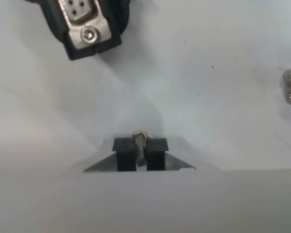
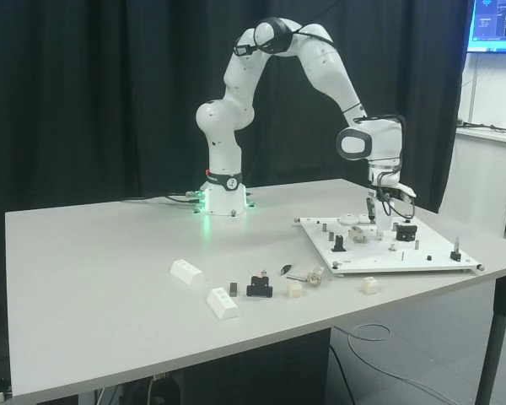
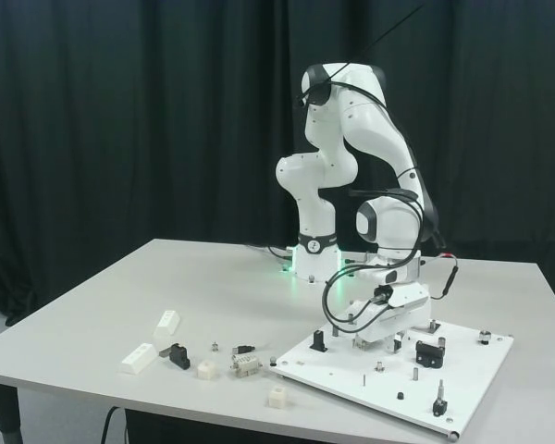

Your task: Remove square peg 1.

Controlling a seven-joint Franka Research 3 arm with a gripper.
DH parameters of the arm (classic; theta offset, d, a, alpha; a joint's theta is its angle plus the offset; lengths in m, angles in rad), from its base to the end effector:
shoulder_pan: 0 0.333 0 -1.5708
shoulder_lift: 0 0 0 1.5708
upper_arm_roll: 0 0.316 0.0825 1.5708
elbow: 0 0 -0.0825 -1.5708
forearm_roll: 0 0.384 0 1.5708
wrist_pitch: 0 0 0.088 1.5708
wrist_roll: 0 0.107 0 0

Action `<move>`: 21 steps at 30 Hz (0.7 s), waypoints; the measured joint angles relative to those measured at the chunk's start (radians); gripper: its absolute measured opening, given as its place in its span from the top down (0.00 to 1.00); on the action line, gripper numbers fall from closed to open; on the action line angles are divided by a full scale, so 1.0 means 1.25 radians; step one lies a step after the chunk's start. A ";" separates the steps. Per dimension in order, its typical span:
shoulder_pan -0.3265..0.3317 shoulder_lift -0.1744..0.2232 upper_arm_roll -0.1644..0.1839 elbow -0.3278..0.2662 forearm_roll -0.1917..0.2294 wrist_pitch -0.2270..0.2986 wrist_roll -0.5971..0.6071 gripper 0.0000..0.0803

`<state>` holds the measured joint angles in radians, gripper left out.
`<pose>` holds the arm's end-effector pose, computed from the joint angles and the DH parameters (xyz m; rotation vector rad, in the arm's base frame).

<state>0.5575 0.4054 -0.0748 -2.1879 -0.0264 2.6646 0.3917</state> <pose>0.5016 0.2634 0.2063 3.1254 0.1895 0.1303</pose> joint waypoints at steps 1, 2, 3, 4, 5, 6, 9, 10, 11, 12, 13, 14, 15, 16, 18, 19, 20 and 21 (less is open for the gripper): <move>0.000 0.000 0.000 0.000 0.000 -0.001 -0.002 0.95; 0.000 0.000 0.000 0.001 0.000 -0.002 -0.003 0.95; 0.000 0.000 0.000 0.001 0.000 -0.002 -0.004 0.95; 0.000 0.000 0.000 0.001 0.000 -0.003 -0.005 0.95; 0.000 0.000 0.000 0.001 0.000 -0.003 -0.006 0.95; 0.000 -0.001 0.000 0.002 0.000 -0.004 -0.007 0.95; 0.000 -0.002 0.000 0.002 0.000 -0.006 -0.008 0.95; 0.000 -0.003 0.000 0.002 0.000 -0.007 -0.008 0.95; 0.000 -0.004 0.000 0.002 0.000 -0.008 -0.008 0.95; 0.000 -0.004 0.000 0.002 0.000 -0.009 -0.008 0.95; 0.000 -0.005 0.000 0.002 0.000 -0.010 -0.008 0.95; 0.000 -0.006 0.000 0.003 0.000 -0.012 -0.008 0.95; 0.000 -0.006 0.000 0.003 0.000 -0.015 -0.008 0.95; 0.000 -0.007 0.000 0.004 0.000 -0.017 -0.008 0.95; 0.000 -0.008 0.000 0.006 0.000 -0.021 -0.008 0.95; 0.000 -0.008 0.000 0.006 0.000 -0.022 -0.008 0.95; 0.000 -0.008 0.000 0.007 0.000 -0.024 -0.008 0.95; 0.000 -0.008 0.000 0.007 0.000 -0.025 -0.008 0.95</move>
